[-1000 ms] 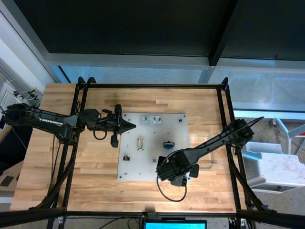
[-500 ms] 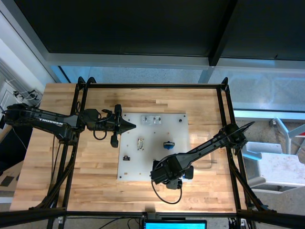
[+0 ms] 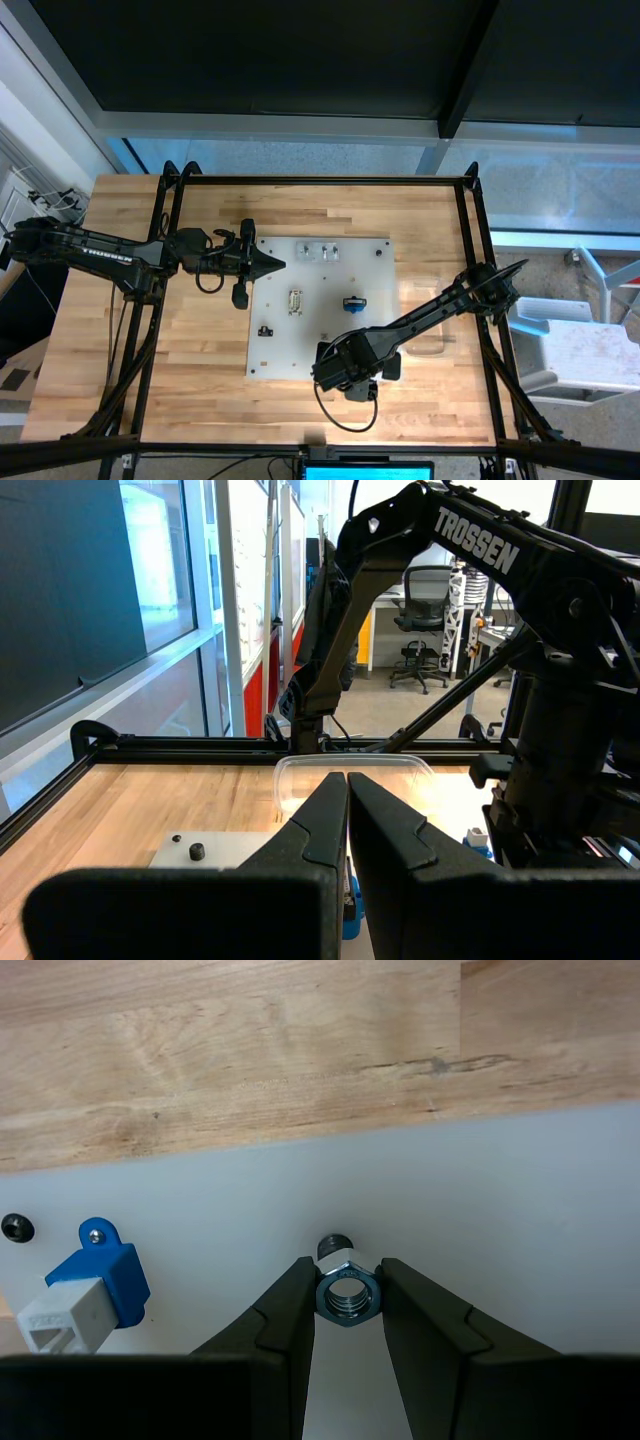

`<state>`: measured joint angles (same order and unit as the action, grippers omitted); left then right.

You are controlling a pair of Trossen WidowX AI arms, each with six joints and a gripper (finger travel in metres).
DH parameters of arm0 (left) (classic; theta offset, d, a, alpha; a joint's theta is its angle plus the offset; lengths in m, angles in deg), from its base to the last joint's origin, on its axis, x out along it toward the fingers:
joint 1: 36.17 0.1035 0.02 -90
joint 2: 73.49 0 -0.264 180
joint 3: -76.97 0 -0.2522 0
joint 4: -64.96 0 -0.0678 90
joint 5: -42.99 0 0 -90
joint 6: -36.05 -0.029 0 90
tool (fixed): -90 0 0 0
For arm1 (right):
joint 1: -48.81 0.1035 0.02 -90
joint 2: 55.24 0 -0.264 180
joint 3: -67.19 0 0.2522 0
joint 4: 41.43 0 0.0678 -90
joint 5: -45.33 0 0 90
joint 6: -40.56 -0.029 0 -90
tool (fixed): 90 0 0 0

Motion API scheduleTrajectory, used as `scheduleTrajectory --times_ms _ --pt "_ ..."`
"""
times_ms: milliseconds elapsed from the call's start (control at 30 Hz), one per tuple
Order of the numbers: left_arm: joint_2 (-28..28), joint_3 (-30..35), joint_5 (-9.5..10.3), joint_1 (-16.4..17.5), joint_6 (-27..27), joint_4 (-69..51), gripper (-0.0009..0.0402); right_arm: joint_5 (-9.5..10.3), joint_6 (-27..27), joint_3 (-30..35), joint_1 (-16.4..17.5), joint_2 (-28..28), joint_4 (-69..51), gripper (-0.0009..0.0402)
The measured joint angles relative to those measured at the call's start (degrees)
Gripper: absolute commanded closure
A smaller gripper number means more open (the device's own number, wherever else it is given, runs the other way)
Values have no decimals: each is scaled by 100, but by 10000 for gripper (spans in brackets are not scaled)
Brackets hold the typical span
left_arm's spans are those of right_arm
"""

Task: Pick the M12 fastener and fasten on the M12 threads

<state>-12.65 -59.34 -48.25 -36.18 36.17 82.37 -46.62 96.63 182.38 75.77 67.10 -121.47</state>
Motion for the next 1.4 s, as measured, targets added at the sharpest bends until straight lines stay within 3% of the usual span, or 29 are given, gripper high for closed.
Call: scheduleTrajectory --times_ms 1400 --pt "2 2 0 0 0 -2 393 7 -81 -164 -7 116 190 364"
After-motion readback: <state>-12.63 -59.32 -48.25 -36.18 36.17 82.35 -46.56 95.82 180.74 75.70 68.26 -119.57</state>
